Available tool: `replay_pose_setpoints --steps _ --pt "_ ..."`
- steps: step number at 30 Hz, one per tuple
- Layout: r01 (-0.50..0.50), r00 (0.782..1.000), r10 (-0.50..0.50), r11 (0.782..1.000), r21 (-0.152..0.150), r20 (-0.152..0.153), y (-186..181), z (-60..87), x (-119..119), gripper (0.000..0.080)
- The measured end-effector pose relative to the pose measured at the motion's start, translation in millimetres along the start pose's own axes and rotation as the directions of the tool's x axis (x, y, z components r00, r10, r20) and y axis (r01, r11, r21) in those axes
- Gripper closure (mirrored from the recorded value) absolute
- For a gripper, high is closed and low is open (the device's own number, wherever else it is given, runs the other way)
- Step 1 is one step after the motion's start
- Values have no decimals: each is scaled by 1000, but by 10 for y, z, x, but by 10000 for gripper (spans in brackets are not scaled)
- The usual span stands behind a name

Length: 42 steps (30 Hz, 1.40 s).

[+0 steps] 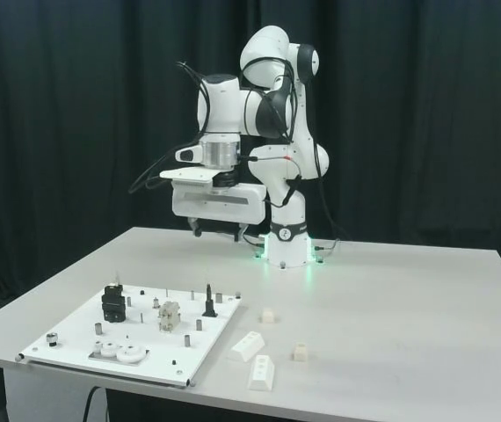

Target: Remove D-SUB.

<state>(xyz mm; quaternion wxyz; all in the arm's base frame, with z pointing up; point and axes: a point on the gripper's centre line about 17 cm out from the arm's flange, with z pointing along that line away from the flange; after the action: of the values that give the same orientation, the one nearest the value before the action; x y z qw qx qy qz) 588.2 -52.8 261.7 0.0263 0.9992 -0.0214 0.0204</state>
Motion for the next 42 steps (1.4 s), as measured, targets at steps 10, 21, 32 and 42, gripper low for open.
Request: replay_pose_setpoints --steps 10,21,32,42 --pt "-17 999 16 1000 -4 -28 104 42 100 3" --pt "-32 999 32 999 -7 -31 189 104 153 3" --pt "-30 999 30 1000 -9 -28 195 136 184 3" --pt "-28 999 28 1000 -9 -29 181 137 203 3"
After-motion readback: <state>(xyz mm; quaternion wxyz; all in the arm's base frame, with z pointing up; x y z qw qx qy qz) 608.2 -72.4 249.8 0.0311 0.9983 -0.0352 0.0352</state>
